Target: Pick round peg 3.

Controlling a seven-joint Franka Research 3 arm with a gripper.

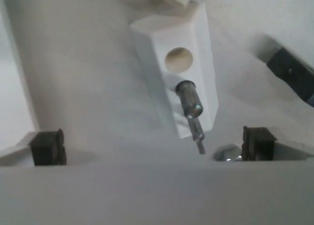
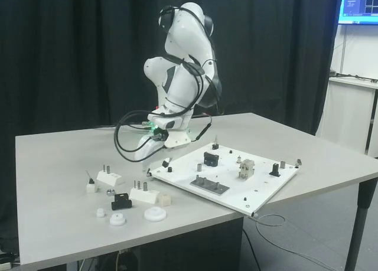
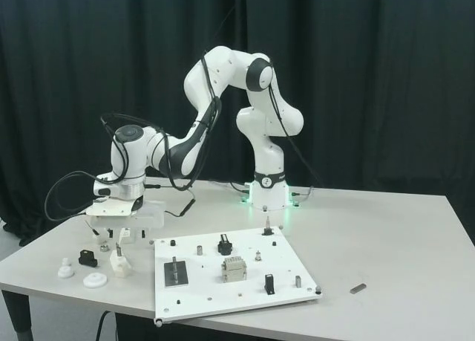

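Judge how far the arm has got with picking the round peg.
Done: the gripper is open above the white block, a finger on either side. In hand: nothing; the peg stands in its block. Left: descend, close, lift.

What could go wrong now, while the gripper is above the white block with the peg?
1. The open gripper looks off-centre: the round peg sits nearer one fingertip, so closing may push it sideways.
2. The white block looks loose on the grey table; lifting might drag it up too.
3. A small metal part beside that fingertip may be knocked.
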